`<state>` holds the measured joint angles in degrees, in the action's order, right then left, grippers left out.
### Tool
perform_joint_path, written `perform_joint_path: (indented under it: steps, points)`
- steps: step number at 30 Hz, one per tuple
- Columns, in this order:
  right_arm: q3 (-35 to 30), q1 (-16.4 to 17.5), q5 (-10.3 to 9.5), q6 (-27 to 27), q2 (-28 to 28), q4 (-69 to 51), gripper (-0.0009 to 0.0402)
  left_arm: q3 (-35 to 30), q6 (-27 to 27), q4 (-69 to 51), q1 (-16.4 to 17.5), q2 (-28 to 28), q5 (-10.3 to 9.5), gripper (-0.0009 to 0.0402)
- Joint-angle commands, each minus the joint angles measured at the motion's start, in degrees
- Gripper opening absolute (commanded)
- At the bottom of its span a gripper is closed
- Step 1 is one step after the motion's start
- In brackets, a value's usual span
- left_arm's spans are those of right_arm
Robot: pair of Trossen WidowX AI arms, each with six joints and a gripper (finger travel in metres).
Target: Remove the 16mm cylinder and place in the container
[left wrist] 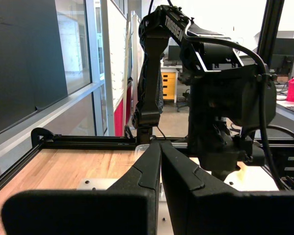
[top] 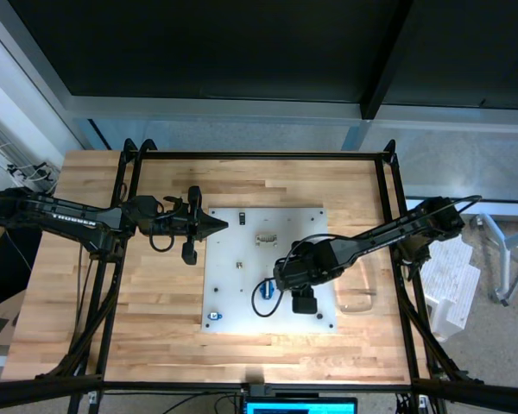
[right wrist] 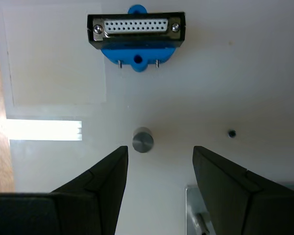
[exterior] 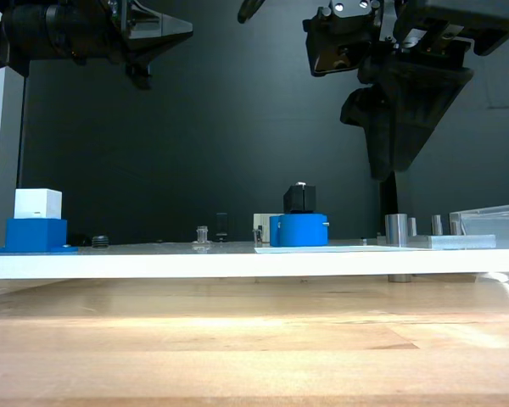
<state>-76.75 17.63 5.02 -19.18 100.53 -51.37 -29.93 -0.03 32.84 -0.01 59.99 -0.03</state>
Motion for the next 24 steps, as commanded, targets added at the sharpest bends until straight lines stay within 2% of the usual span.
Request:
perform_joint_path:
  steps: [1, 24]
  points:
    - [-0.35, 0.17, 0.00, -0.44, 0.22, 0.57, 0.0176, -0.02, 0.00, 0.00, 0.02, 0.02, 0.02, 0.0000]
    - [-0.35, 1.29, -0.07, -2.54, 4.68, 7.17, 0.0176, -0.02, -0.02, 0.00, 0.00, 0.02, 0.00, 0.0000]
